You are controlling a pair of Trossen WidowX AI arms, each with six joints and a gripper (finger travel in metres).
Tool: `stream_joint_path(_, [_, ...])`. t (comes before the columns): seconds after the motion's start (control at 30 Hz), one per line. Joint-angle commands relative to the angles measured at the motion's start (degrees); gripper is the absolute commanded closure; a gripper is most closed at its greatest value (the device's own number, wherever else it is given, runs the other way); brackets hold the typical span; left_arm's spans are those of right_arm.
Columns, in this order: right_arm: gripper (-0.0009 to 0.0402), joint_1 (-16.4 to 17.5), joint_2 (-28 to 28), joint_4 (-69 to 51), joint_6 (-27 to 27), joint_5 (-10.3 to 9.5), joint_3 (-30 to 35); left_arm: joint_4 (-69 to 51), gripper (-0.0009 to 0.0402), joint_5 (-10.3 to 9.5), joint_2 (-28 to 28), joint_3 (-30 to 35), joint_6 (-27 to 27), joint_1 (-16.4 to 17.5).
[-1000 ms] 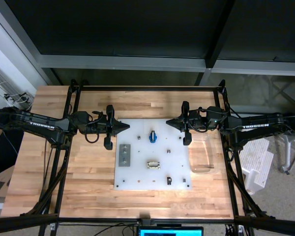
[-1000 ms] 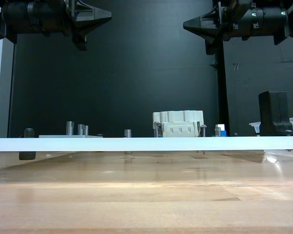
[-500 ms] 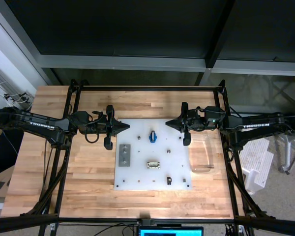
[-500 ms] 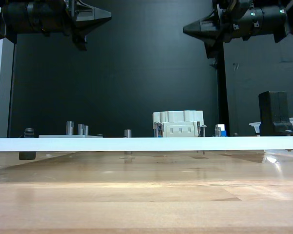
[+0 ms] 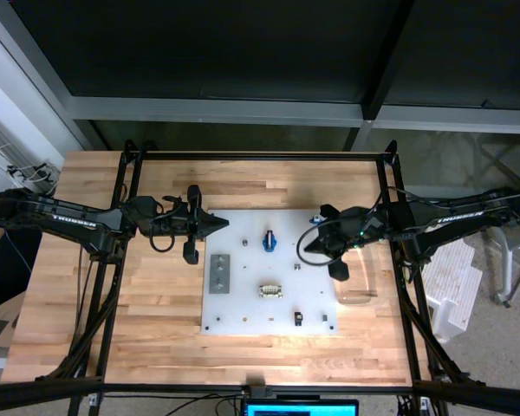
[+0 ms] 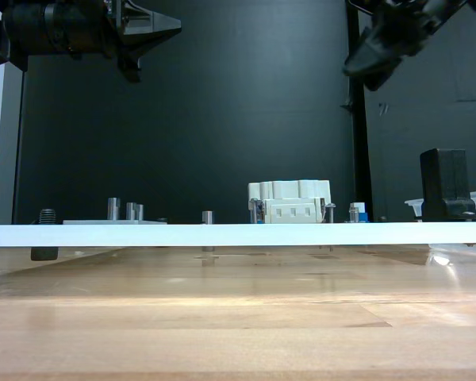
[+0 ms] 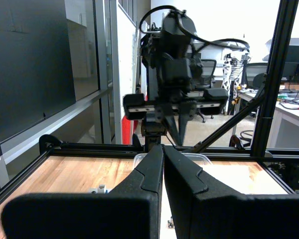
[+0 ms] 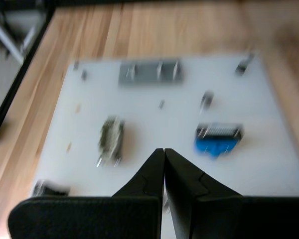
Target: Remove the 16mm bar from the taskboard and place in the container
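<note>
Nothing is done yet: the 16mm bar (image 5: pixel 297 264) stands on the taskboard (image 5: pixel 243 295) just ahead of the down-tilted right claw (image 5: pixel 305 253), fingers together, with the container (image 5: pixel 356 301) behind it, while the left claw (image 5: pixel 222 225), likewise closed, hangs opposite.

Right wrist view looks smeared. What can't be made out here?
- Tiny grey metal pegs on the white square plastic plate: too small in high view, blurred in right wrist view.
- Clear plastic tub: partly under the right arm, high view.
- Right gripper, shut above the plate: arm cut by low view's top edge.
- Left gripper, shut at the plate's far-left corner: arm cut by low view's left edge.
</note>
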Motion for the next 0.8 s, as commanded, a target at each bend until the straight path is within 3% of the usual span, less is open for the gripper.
stream_joint_path(0.03, [0.0393, 3.2, 2.3, -7.7, 1.7, 0.0, 3.4, 0.0, 0.0393, 0.0, 0.0, 0.0, 0.0, 0.0])
stream_joint_path(0.43, [0.0376, 13.2, 9.7, -21.1, 6.5, -0.17, 9.7, 0.0, 0.0393, 0.0, 0.0, 0.0, 0.0, 0.0])
stream_joint_path(0.8, [0.0253, 19.4, 16.3, -25.4, 8.9, -0.15, 12.5, 0.0, 0.0393, 0.0, 0.0, 0.0, 0.0, 0.0])
